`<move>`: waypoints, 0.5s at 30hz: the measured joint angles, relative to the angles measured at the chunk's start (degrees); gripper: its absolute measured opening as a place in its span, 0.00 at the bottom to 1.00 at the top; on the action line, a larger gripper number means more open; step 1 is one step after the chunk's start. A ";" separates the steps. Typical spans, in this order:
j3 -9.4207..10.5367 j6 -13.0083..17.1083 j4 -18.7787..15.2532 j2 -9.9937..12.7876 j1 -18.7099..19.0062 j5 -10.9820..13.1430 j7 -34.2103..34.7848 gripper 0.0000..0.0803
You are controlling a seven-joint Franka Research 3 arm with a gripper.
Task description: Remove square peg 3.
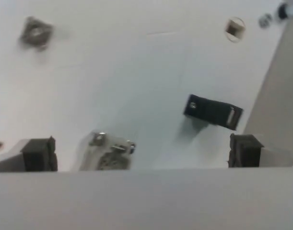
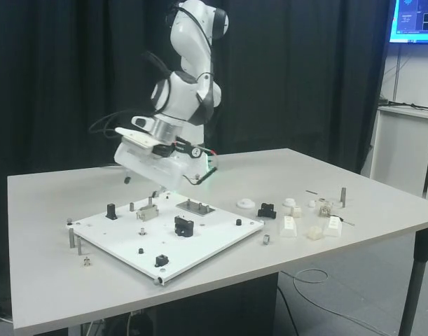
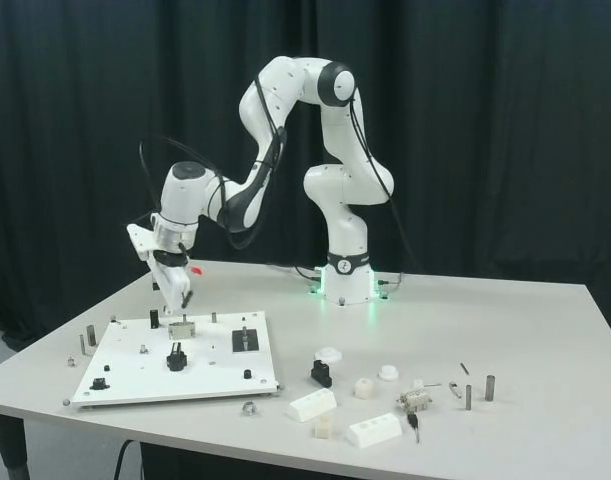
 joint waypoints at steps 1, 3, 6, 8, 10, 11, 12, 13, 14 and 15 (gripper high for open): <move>-0.46 0.32 -0.30 -0.09 0.00 0.48 0.39 1.00; -1.42 0.99 -0.87 -0.28 0.00 1.48 0.97 1.00; -2.73 2.06 -1.68 -0.54 -0.01 3.37 1.33 1.00; -3.64 2.76 -2.24 -0.69 -0.01 5.11 1.46 1.00; -4.45 3.35 -2.69 -0.83 -0.01 6.93 1.48 1.00; -4.83 3.61 -2.96 -0.93 -0.01 7.95 1.48 1.00; -5.17 3.84 -3.23 -1.04 -0.01 8.96 1.48 1.00; -5.44 3.99 -3.45 -1.13 -0.01 9.77 1.48 1.00; -5.75 4.09 -3.68 -1.22 -0.01 10.71 1.47 1.00; -6.05 4.10 -3.90 -1.32 -0.01 11.80 1.42 1.00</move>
